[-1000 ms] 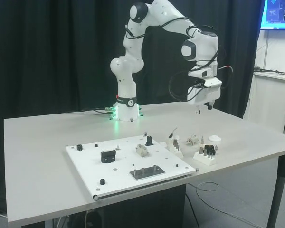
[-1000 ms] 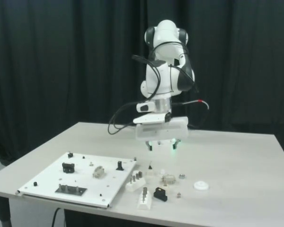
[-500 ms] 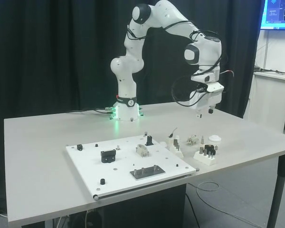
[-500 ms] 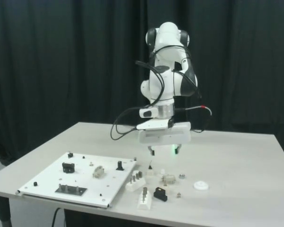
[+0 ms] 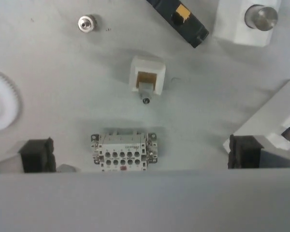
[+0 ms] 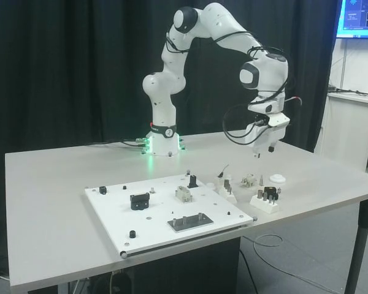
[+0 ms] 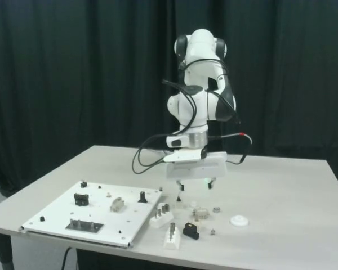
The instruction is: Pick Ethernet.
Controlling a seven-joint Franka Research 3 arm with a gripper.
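White arm [image 6: 214,24] arched, gripper [image 7: 195,184] open above Ethernet connector [image 5: 147,77].

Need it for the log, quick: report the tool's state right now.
Tool: open and holding nothing, its black fingertips spread wide above the grey table.

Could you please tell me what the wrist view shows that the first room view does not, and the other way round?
Only the wrist view shows the multi-pin connector's grid of holes, the small white Ethernet jack lying apart from it, and both black fingertips spread wide. Only the first room view shows the whole white arm, its green-lit base and the white board. Both show the grey table, the white gear and the gripper above the loose parts.
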